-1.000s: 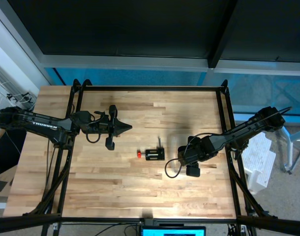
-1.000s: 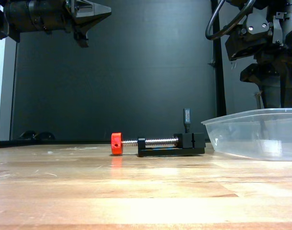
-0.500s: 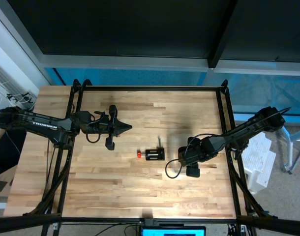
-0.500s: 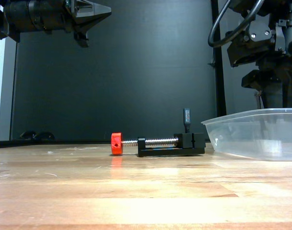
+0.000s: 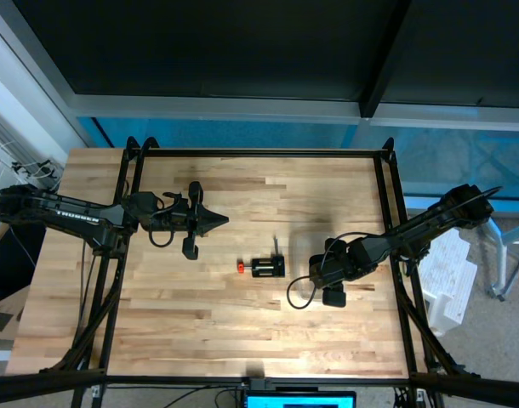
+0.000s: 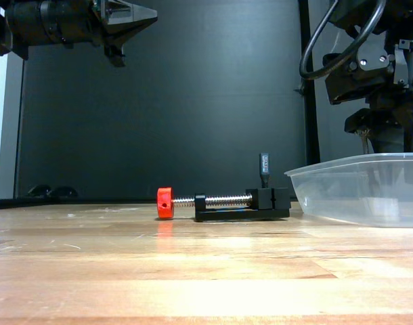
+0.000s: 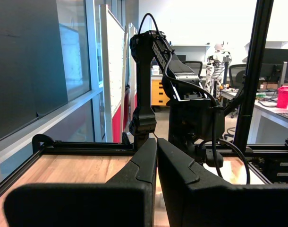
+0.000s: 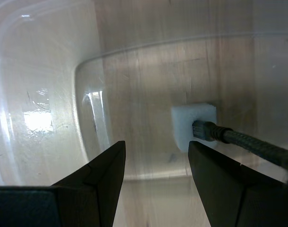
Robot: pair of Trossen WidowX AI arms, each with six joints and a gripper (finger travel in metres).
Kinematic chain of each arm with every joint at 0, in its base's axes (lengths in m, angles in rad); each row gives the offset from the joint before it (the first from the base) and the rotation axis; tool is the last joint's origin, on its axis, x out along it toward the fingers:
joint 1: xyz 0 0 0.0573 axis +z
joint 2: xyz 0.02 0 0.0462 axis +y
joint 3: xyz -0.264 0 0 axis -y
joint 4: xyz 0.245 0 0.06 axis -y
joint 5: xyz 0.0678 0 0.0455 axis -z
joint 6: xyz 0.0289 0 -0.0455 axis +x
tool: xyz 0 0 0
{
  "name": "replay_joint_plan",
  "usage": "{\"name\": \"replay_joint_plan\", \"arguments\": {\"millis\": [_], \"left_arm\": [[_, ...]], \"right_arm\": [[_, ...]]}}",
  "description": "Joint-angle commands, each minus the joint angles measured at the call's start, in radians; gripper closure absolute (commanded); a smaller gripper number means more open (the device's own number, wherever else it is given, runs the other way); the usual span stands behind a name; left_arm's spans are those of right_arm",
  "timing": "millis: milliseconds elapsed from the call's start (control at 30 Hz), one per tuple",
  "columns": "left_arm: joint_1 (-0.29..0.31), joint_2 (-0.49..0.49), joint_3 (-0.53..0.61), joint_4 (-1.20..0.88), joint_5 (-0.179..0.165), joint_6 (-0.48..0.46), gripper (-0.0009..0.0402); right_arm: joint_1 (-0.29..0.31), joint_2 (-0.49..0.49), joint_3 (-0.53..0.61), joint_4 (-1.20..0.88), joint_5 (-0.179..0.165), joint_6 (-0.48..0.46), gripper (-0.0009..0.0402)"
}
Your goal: Pick the usb-c connector and install on the hub
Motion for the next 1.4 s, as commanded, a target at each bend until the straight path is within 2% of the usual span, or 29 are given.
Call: {"name": "replay_joint_plan", "arguments": {"millis": [33, 1400], "left_arm": [[0.0, 0.0, 0.0, 0.0, 0.0, 0.0, 0.0393], [0.0, 0.0, 0.0, 0.0, 0.0, 0.0, 0.0393]], "right_arm": [[0.001, 0.0, -0.002, 0.003, 0.0, 0.003, 0.0208], [0.008, 0.0, -0.002, 0.005, 0.0, 0.003, 0.0208]]}}
